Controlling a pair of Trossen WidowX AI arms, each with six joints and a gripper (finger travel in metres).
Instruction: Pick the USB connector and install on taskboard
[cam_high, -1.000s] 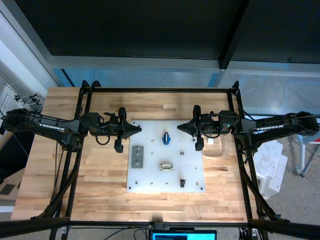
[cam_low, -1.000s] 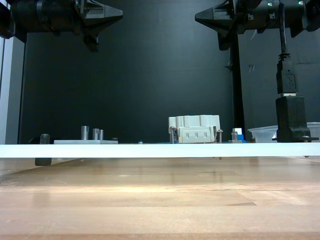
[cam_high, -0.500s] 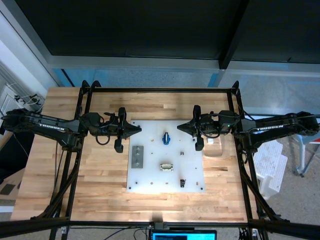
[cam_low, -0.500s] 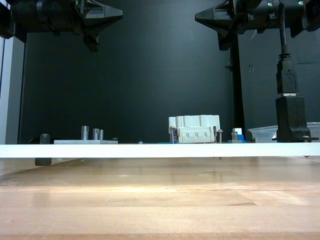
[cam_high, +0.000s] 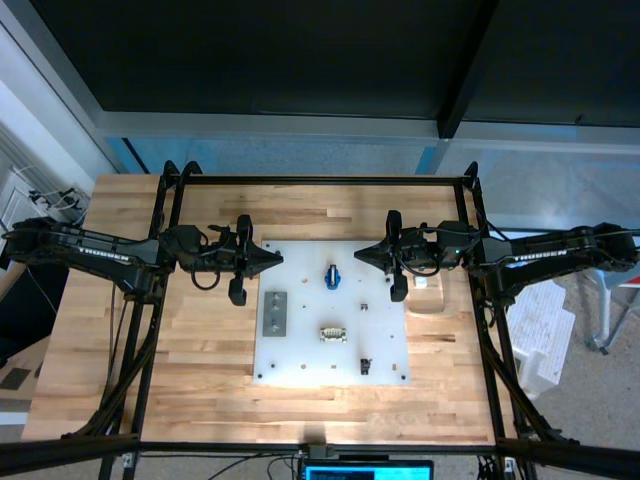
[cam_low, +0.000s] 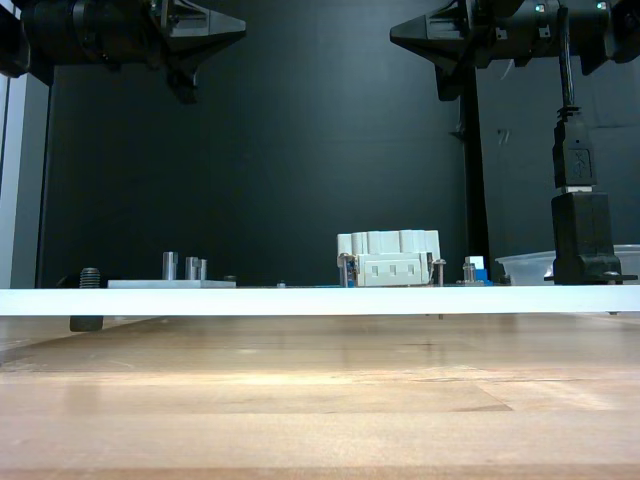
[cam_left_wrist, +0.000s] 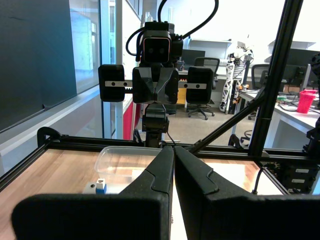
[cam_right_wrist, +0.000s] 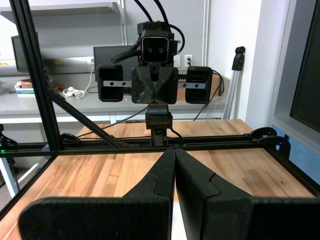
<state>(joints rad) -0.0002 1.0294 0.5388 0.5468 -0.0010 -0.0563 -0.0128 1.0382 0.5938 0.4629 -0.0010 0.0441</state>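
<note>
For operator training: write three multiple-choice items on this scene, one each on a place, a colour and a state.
1. The blue knob sits: A on the taskboard's far half; B on the wood; C in a gripper.
2. The taskboard is: A grey; B white; C blue.
3. The jaws are: A both open; B one open; C both shut.
Key: A, it stands on the plate; B, plainly white; C, left gripper above the board's left edge and right gripper above its right edge, both pressed together.
</note>
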